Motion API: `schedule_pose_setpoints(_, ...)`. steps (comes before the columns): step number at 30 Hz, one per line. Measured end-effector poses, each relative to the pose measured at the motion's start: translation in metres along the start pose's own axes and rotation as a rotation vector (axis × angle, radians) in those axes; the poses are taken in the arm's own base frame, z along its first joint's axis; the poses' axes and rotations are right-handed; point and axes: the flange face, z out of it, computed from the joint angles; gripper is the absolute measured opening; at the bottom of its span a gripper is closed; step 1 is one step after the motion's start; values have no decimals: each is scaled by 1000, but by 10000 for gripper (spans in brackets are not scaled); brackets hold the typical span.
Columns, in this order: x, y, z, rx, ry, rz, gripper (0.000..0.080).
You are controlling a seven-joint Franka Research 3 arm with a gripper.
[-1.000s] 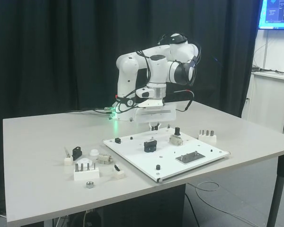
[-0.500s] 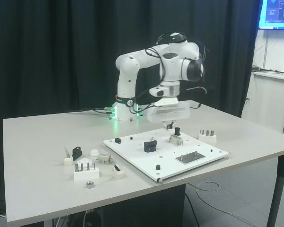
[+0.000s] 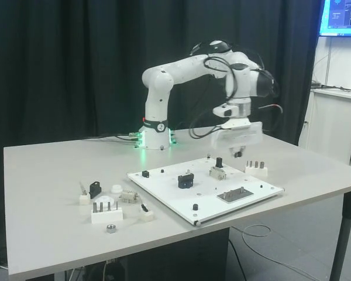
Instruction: Place BNC.
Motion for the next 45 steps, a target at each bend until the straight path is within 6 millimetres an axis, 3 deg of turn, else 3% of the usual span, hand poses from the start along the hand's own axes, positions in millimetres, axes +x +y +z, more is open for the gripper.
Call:
schedule_pose_setpoints(11, -44, -76, 7, 13, 9, 6, 124)
schedule_pose_setpoints(23, -87, -140, 23, 34, 32, -36, 124)
schedule_pose_setpoints(34, -127, -174, 50, 6, 47, -85, 124)
schedule_pose_setpoints(45, -149, -186, 76, -20, 53, -117, 124)
